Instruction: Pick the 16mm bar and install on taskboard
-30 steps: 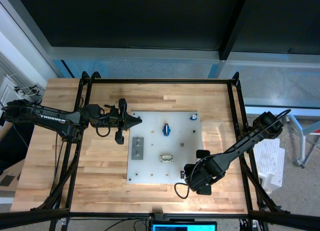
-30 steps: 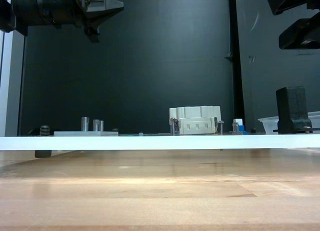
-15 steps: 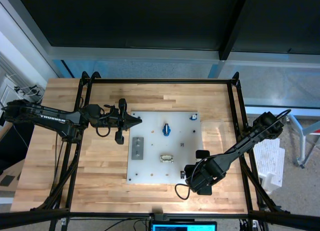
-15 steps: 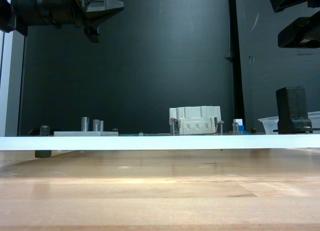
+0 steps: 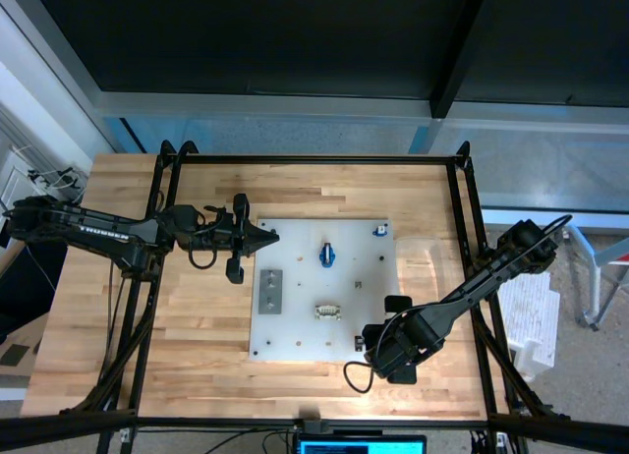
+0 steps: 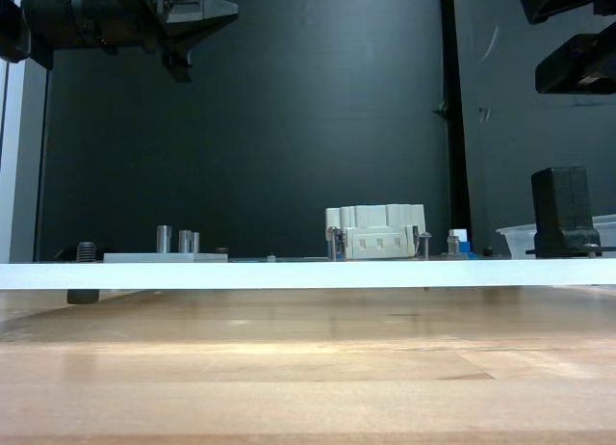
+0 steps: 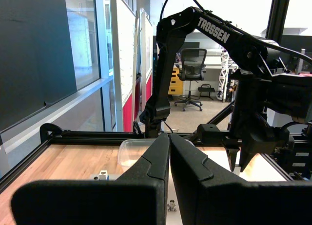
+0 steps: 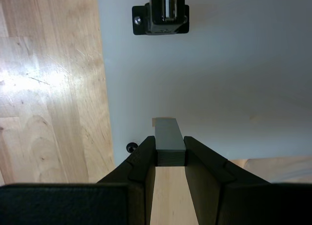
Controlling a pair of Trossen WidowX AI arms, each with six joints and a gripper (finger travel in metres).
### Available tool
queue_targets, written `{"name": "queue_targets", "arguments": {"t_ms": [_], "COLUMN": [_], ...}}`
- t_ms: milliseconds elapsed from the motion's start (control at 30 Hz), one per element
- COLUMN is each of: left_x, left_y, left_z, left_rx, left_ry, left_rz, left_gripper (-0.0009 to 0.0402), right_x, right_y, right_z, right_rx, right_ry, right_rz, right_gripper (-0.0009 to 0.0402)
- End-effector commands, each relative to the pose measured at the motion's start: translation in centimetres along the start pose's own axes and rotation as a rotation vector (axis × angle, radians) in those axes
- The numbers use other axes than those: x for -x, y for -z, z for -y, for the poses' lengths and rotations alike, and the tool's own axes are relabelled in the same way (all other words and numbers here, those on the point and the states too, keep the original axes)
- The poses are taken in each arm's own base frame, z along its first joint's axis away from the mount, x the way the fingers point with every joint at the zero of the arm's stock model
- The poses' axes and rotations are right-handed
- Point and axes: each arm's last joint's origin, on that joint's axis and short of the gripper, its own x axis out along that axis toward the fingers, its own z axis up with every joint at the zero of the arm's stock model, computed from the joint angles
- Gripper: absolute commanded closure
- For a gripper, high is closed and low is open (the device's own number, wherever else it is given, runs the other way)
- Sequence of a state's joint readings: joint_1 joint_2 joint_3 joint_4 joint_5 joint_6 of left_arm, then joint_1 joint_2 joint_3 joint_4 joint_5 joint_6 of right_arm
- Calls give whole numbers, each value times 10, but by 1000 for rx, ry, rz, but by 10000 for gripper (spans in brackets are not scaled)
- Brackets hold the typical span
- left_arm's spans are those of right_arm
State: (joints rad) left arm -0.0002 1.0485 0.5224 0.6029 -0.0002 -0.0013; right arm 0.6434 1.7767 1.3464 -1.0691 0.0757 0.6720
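Grey bar [image 8: 169,131] is hanging uninstalled, pinched in the right claw [image 8: 170,148] over the board's [image 5: 295,346] near corner, while the empty left claw [image 7: 169,138] is hovering closed above its far-left edge.

**Room and Surroundings**

I see a butcher-block wooden table [image 5: 197,326] fenced by a black frame [image 5: 314,160]. A dark panel [image 6: 289,108] stands beyond its far edge. The left wrist view shows me a bright office: tall windows [image 7: 80,40], white partition boards [image 7: 127,59], and an office chair [image 7: 194,59] on a tan floor [image 7: 190,119]. A glare patch [image 8: 34,79] marks the table wood.
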Motion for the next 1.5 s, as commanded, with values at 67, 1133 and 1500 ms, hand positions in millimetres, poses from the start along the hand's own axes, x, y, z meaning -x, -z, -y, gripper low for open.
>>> {"name": "queue_targets", "arguments": {"t_ms": [67, 1133, 1500], "left_x": [0, 0, 0], "left_y": [0, 0, 0], "left_z": [0, 0, 0], "left_rx": [0, 0, 0], "left_ry": [0, 0, 0], "left_rz": [0, 0, 0], "left_gripper": [393, 393, 393], "right_x": [-1, -10, -18], "right_y": [1, 3, 5], "right_z": [0, 1, 1], "right_rx": [1, 8, 8], "right_ry": [4, -14, -17], "right_rz": [0, -9, -4], "right_gripper": [391, 391, 391]}}
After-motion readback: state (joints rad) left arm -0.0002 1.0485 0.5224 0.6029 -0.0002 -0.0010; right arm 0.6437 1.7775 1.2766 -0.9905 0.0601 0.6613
